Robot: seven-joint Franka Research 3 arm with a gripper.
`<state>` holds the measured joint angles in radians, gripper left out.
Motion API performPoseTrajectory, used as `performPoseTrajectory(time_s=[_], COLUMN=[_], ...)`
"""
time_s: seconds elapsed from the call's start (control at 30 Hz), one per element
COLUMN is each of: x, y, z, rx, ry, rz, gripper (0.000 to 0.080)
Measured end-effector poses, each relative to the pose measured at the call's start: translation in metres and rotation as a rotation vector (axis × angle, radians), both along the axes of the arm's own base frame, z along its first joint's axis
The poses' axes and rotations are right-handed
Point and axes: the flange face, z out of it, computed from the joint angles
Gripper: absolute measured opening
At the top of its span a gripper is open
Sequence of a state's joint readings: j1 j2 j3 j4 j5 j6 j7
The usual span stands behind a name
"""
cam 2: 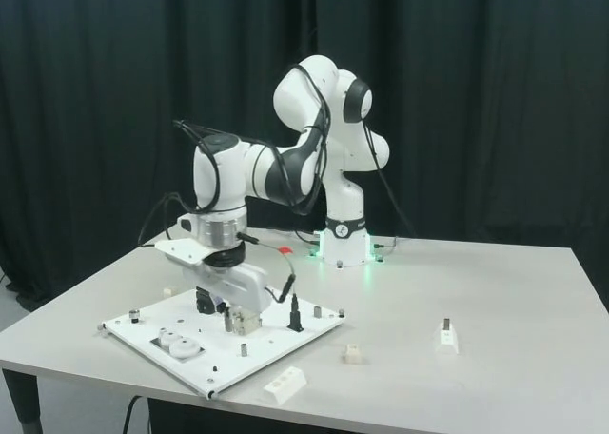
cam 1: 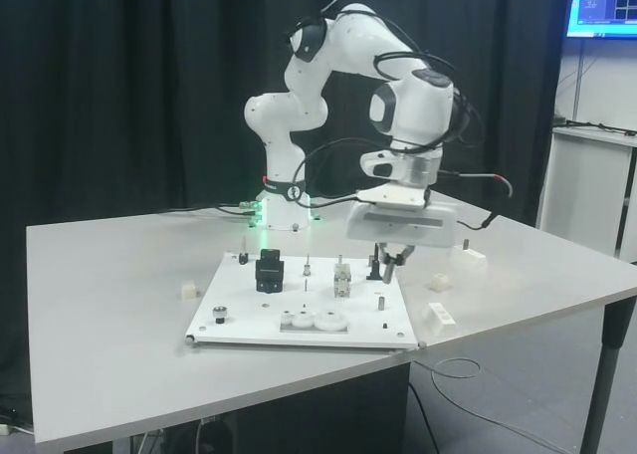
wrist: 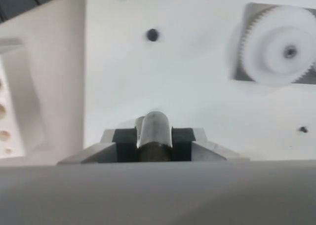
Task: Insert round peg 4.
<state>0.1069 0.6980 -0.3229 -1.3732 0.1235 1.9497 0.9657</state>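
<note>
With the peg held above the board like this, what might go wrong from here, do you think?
1. The gripper hides the peg tip, so it may miss the small hole in the board.
2. A sideways drift could clip the gear nearby.

One white arm (cam 1: 338, 66) stands on one grey bench (cam 1: 109, 295), and one white board (cam 1: 299, 310) lies on that bench. On the board, the first room view shows three white gears (cam 1: 315, 321) in a row near its front edge, at about six o'clock from the board's middle. One black block (cam 1: 269, 272) stands at about ten o'clock. One round metal peg (wrist: 154, 133) shows in the wrist view, together with one dark hole (wrist: 152, 35) in the board. Off the board, four small white blocks lie on the bench: one (cam 1: 188, 290) at nine o'clock and three (cam 1: 439, 317) at three o'clock.
</note>
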Motion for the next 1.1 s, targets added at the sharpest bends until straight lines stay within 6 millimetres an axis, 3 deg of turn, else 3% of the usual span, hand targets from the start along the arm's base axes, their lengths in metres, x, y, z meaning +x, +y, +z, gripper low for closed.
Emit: performPoseTrajectory(time_s=[0.53,1.1], x=[-0.026,-0.07], y=[-0.058,-0.13], z=[-0.011,0.001], rx=[0.032,0.057], ry=[0.039,-0.029], rz=[0.026,0.022], gripper=[0.0144,0.0144])
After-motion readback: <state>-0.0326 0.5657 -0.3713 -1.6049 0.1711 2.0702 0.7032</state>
